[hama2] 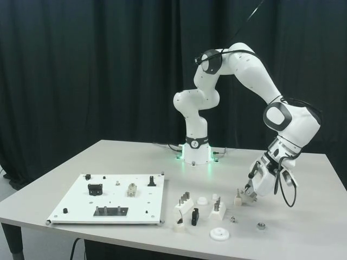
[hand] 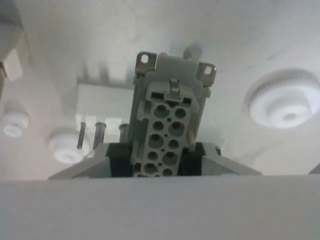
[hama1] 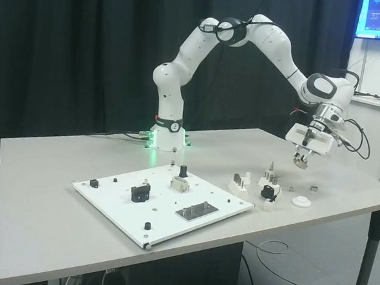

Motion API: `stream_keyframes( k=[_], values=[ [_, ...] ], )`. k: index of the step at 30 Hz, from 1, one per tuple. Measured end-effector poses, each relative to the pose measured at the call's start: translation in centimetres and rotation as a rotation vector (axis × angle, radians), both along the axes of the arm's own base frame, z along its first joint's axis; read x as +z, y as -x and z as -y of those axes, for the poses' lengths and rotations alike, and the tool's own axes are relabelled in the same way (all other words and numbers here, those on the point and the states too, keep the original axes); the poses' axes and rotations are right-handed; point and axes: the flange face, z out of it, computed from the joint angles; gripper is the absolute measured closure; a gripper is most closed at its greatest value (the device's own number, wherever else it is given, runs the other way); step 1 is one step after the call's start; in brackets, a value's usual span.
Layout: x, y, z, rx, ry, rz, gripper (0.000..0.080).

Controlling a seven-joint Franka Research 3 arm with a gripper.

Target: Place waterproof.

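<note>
The gripper grasps the waterproof connector between black pads, holding it clear above the grey table, well apart from the white board. The connector is a stiff grey moulded block, its face pitted with round sockets, metal ears at the end farthest from the fingers. It looks light and rigid; its flat sides seem the safest hold. Beneath it lie white gears.
</note>
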Motion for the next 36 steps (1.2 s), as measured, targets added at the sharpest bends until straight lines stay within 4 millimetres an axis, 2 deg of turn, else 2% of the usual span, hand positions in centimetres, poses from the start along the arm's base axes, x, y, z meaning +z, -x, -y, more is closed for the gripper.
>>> stream_keyframes(
  k=[15,36],
  values=[
    [0.5,-0.1,0.9,-0.011,0.081,0.011,0.0599],
    [1.2,-0.4,2.0,-0.026,0.081,-0.017,0.0599]
  ],
)
